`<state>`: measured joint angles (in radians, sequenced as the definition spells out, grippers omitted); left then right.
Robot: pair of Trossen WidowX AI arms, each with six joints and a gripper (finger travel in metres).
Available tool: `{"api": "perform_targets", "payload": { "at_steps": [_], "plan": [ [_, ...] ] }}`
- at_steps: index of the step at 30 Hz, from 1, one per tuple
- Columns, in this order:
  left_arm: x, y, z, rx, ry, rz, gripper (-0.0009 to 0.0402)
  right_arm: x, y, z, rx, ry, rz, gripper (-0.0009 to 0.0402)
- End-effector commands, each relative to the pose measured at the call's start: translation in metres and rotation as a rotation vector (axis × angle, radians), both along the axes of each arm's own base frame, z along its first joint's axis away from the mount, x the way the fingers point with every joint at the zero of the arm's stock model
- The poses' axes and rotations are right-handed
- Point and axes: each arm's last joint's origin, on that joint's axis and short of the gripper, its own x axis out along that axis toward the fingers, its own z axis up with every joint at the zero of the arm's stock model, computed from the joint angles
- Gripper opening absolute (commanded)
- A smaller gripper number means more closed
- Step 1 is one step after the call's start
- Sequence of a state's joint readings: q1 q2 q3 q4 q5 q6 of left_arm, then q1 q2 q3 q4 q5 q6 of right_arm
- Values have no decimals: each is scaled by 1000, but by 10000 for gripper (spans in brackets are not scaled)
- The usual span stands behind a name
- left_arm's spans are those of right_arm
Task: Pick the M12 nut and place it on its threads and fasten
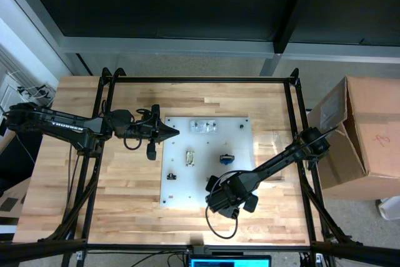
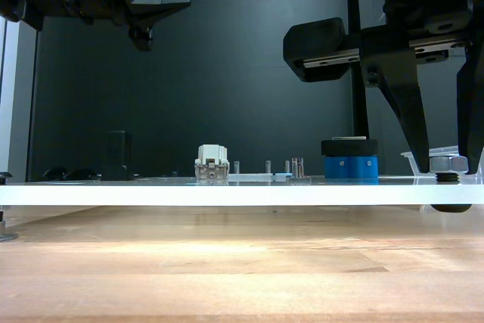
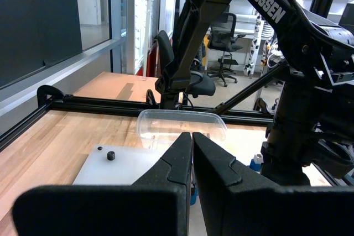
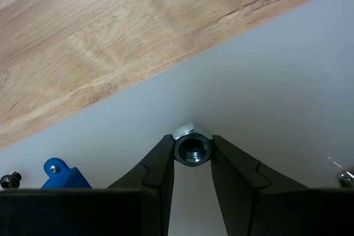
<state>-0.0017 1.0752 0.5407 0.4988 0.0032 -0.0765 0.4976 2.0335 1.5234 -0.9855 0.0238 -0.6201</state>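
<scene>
nut (image 2: 449,163) atop stud (image 2: 448,178), right gripper (image 4: 192,153) clamped on it
we see ribs bare below, axis vertical; left gripper (image 1: 174,132) pinched empty, high over board (image 1: 187,199) left edge

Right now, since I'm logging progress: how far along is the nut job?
Done: nut picked, clamped in the right gripper and set atop its stud. In hand: fastening; the stud's ribs show bare below the nut. To do: running it down, releasing. The left gripper hovers shut above the board's far left.

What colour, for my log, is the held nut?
Silver, best in right wrist view: nut in right gripper, on its stud; left gripper above board.
</scene>
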Motion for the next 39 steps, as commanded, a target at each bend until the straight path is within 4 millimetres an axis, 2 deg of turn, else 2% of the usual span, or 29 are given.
{"api": "perform_targets", "payload": {
  "at_steps": [1, 8, 14, 30, 39],
  "plan": [
    [0, 0, 0, 0, 0, 0, 0, 0, 0, -4, 0, 2, -32, 2],
    [0, 0, 0, 0, 0, 0, 0, 0, 0, -4, 5, 5, -114, 2],
    [0, 0, 0, 0, 0, 0, 0, 0, 0, -4, 20, 6, -306, 2],
    [0, 0, 0, 0, 0, 0, 0, 0, -1, -3, 87, 15, -1128, 2],
    [0, 0, 0, 0, 0, 0, 0, 1, -3, -1, 138, 24, -1733, 2]
  ]
}}
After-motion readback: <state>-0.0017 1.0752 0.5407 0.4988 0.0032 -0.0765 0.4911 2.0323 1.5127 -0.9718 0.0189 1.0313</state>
